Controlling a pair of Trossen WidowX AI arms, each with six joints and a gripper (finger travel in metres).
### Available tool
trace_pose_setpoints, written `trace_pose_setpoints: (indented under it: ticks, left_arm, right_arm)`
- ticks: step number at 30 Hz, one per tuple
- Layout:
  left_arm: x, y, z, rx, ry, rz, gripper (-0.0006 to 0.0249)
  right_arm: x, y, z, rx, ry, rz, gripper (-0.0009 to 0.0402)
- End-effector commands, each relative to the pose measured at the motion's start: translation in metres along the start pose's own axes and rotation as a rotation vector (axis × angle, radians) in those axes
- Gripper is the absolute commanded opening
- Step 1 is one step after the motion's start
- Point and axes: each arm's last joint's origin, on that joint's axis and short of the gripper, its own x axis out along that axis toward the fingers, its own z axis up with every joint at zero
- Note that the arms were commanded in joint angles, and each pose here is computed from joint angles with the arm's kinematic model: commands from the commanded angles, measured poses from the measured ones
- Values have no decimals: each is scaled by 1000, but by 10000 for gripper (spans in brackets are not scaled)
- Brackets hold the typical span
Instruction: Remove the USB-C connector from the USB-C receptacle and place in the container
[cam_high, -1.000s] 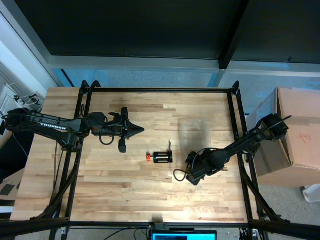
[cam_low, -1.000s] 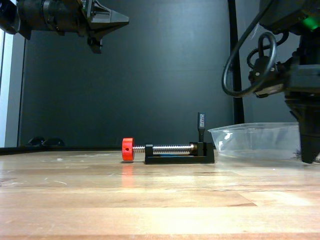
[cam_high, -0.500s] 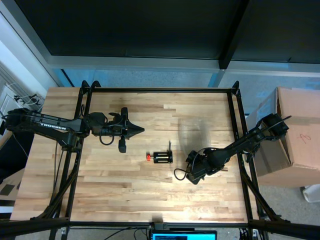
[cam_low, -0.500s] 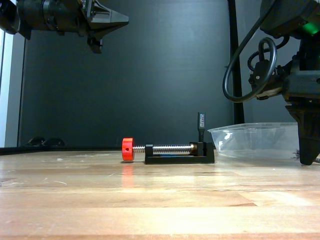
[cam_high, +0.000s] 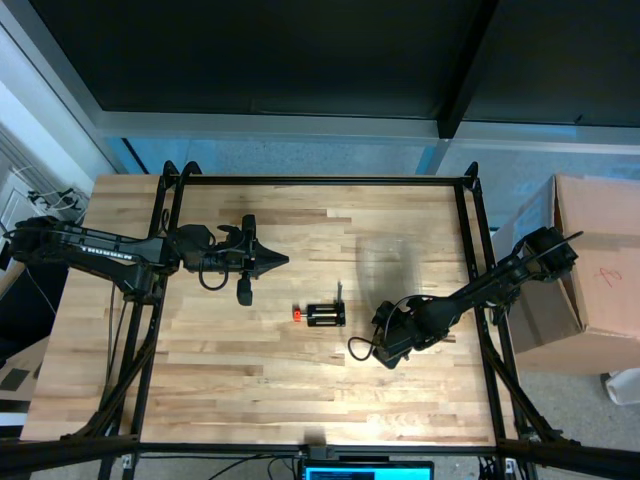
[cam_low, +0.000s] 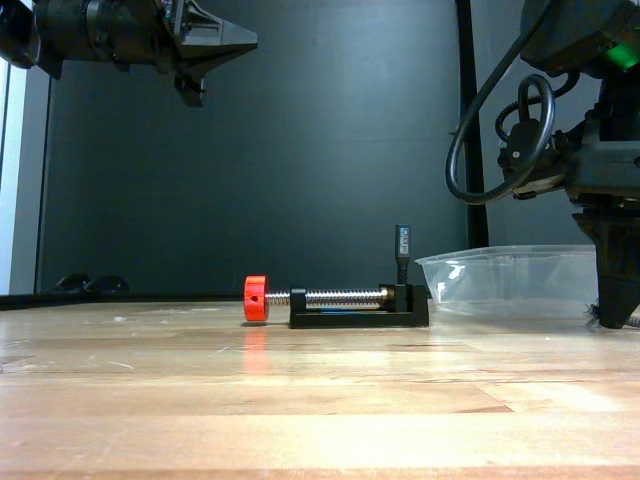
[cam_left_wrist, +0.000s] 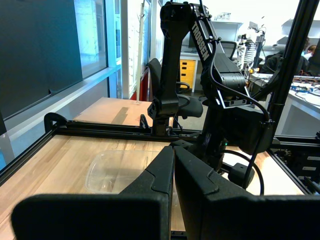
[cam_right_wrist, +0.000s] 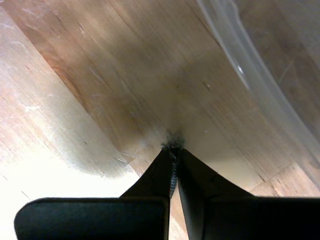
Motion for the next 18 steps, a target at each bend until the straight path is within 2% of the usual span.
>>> trace_pose_setpoints:
  ticks: [1, 9, 18]
  left_arm:
    - [0, 0, 0, 0, 0, 0, 0]
    - [0, 0, 0, 0, 0, 0, 0]
    - [0, 0, 0, 0, 0, 0, 0]
  right_arm:
    - [-1, 1, 0, 0, 4, 9, 5]
    - [-18, 11, 8, -29, -2, 67, 0]
    - [-59, 23, 24, -163, 14, 44, 0]
